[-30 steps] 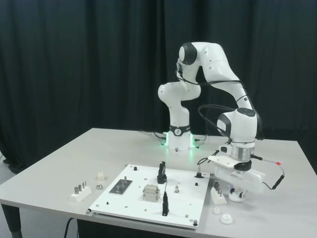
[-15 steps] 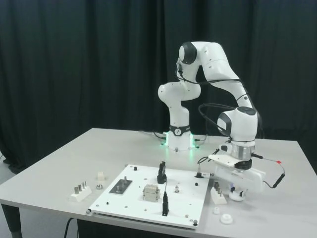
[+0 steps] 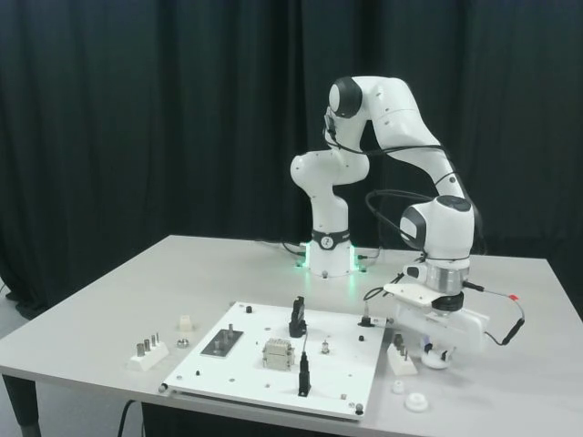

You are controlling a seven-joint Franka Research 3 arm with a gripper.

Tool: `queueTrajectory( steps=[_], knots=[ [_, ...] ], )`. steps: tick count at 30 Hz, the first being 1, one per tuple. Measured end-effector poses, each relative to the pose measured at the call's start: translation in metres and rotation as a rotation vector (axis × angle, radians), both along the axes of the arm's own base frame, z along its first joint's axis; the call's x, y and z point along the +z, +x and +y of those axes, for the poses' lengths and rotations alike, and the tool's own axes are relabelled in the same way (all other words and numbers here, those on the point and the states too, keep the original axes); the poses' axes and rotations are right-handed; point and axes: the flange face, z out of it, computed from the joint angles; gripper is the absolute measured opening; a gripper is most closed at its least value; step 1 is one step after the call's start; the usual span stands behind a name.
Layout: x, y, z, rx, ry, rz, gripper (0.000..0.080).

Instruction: Insert large gear.

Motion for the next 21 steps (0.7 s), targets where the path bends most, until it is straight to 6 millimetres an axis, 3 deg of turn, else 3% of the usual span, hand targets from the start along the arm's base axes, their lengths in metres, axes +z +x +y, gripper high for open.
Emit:
queueTrajectory(
  steps=[21],
  knots=[
    [0.0045,0.0004,-0.0011,0.012,-0.006,0.003,0.033]
  ],
)
